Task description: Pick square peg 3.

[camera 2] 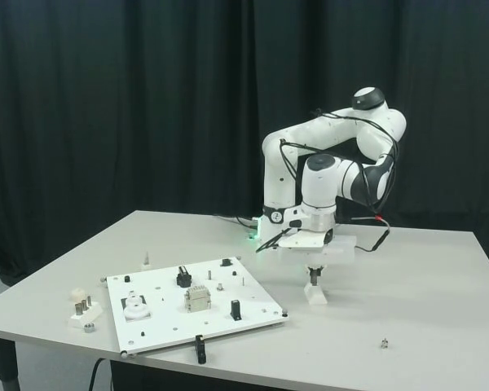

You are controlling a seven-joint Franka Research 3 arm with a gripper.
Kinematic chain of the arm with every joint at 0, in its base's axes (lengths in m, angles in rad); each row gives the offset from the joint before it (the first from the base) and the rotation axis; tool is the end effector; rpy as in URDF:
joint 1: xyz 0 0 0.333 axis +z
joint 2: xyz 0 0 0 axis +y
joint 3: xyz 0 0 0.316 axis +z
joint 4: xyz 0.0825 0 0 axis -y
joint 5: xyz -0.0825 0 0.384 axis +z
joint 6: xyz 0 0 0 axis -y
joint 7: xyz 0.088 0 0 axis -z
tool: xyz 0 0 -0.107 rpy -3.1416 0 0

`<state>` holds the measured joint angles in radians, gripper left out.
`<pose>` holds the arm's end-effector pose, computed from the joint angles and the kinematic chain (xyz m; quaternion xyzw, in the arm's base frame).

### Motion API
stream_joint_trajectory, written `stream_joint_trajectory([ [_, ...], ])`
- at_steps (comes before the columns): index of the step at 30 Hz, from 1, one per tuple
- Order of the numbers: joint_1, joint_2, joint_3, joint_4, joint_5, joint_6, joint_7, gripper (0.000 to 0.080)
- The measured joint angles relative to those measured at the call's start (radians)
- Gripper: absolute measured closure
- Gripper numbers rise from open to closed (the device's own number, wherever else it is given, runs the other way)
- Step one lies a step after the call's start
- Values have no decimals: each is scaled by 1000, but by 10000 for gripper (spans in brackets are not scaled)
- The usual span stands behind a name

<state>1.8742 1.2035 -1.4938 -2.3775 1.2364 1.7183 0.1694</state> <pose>0.4149 0.1766 0.2187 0.9508 -0.2922 -0.0909 0.0489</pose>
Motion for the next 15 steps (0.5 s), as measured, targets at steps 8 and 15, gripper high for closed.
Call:
stream_joint_trajectory([
  [8,11,0,-44,0,-28,-23,0,692],
  [15,19,0,-69,0,-40,-32,0,693],
])
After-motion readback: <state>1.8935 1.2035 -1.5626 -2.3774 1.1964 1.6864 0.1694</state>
